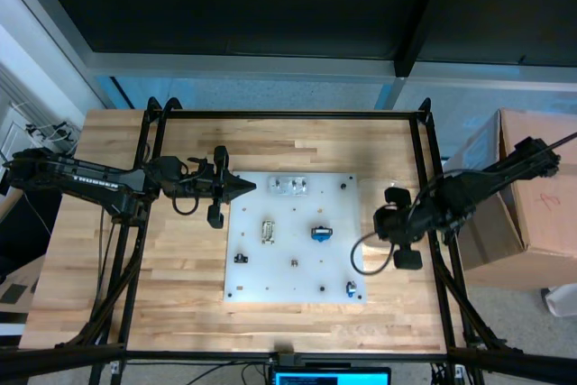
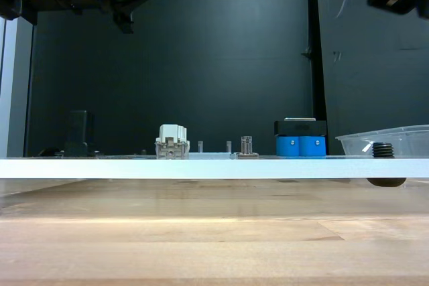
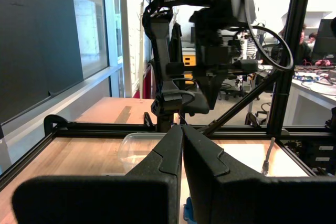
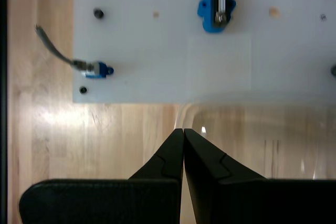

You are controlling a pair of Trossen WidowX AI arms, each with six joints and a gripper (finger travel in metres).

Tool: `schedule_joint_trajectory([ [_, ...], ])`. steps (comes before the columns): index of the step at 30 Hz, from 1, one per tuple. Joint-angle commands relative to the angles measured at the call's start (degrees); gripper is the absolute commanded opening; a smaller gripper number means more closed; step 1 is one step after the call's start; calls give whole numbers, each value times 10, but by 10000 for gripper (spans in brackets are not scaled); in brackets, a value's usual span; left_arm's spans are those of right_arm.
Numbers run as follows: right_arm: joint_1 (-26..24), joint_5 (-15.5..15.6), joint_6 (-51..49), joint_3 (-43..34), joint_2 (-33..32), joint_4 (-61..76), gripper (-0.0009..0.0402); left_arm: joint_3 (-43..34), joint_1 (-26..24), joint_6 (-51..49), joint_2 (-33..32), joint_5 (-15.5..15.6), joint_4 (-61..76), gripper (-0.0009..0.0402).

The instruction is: Remove the RJ45 connector from the taskboard and place in the container

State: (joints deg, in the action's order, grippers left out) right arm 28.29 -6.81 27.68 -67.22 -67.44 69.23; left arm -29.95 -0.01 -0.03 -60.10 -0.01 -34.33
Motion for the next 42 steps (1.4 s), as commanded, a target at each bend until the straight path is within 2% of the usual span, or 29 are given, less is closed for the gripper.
schedule_joint_trajectory([
  [1, 31, -11, 45, -22, -26, 12, 0, 0, 0, 0, 0, 0, 0, 0],
  [5, 58, -11, 87, -43, -63, 12, 5, 0, 0, 0, 0, 0, 0, 0],
  [8, 74, -11, 101, -59, -93, 12, 24, 0, 0, 0, 0, 0, 0, 0],
  [18, 106, -12, 145, -83, -166, -10, 162, 0, 0, 0, 0, 0, 0, 0],
  [21, 115, -29, 144, -76, -179, -44, 197, 0, 0, 0, 0, 0, 0, 0],
  [24, 121, -31, 147, -65, -187, -71, 221, 0, 0, 0, 0, 0, 0, 0],
  [30, 134, -73, 161, -63, -209, -85, 232, 0, 0, 0, 0, 0, 0, 0],
  [42, 149, -72, 171, -22, -221, -165, 232, 0, 0, 0, 0, 0, 0, 0],
])
